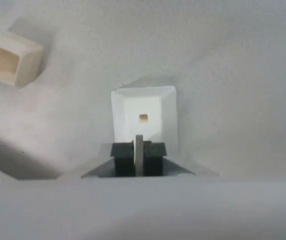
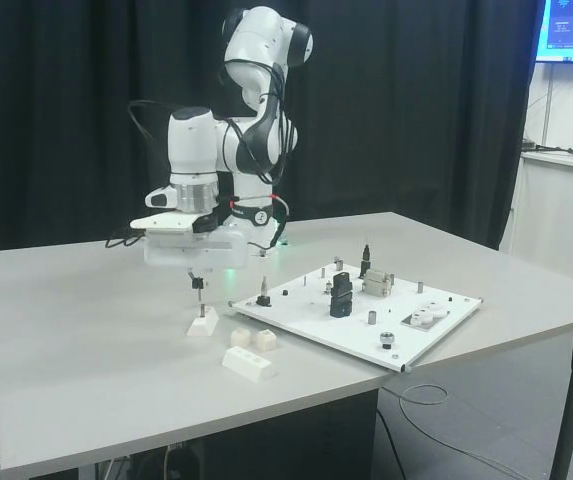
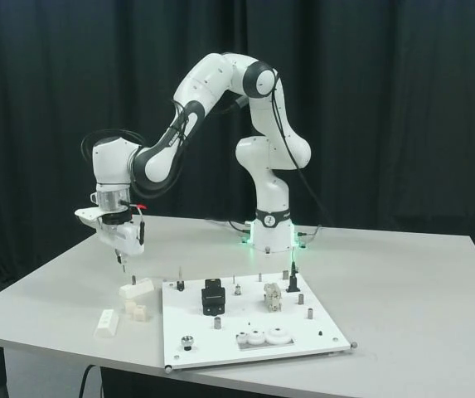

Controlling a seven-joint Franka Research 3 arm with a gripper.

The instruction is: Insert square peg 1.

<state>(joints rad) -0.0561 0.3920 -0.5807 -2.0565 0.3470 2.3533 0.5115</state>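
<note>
**Peg held above its block, hole not yet entered**

Gripper [image 1: 139, 156] pinched on a thin grey square peg [image 1: 139, 150], hanging over the white block [image 1: 143, 115] on the grey table [image 2: 86, 330], beside the white board [image 3: 303, 332]. Block's small square hole [image 1: 143, 118] sits just off the peg tip. Step: alignment before insertion. Next, by my reading: centre over the hole, square the faces, lower straight
</note>
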